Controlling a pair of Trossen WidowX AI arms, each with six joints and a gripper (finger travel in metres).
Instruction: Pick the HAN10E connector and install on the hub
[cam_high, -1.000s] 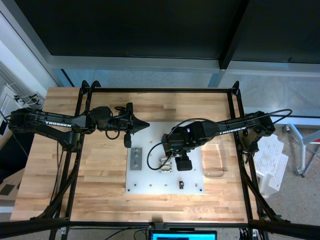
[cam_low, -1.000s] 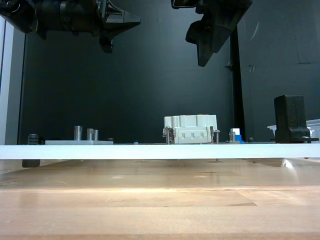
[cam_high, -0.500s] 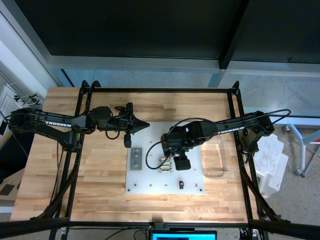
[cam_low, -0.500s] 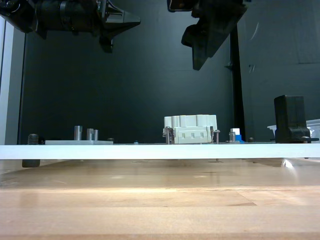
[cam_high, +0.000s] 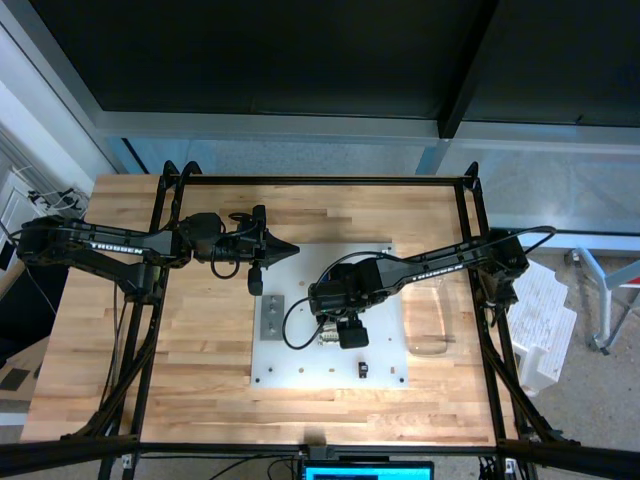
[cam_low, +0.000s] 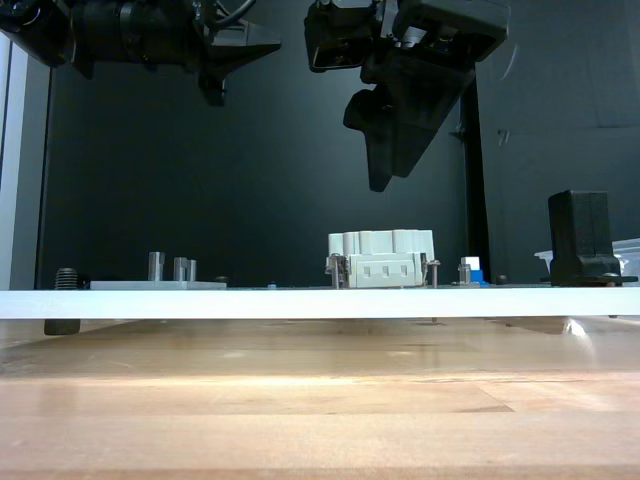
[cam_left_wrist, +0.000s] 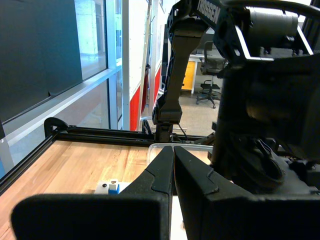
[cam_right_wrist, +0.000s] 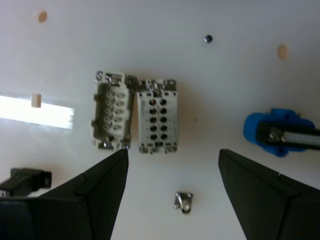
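Beige with silvery ends, the HAN10E connector (cam_right_wrist: 112, 110) lies flat on the white plate (cam_right_wrist: 225, 60), pinned face up, close alongside the hub (cam_right_wrist: 157, 116) near the plate's middle; a blue piece (cam_right_wrist: 272, 132) also rests on the plate. Above that pair, clear of the plate, hangs the right gripper (cam_right_wrist: 172, 160), its fingers (cam_right_wrist: 100, 200) spread wide with nothing between them. The left gripper (cam_high: 288, 249) hovers over the plate's far left corner, its fingers (cam_left_wrist: 160, 175) pressed together and empty.

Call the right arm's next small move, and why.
Probably slide the open right gripper sideways until the HAN10E connector is centred between its fingers, before descending. It hangs above the white plate, with the connector off toward one finger, side by side with the hub. The left gripper hangs shut near the plate's far left corner.
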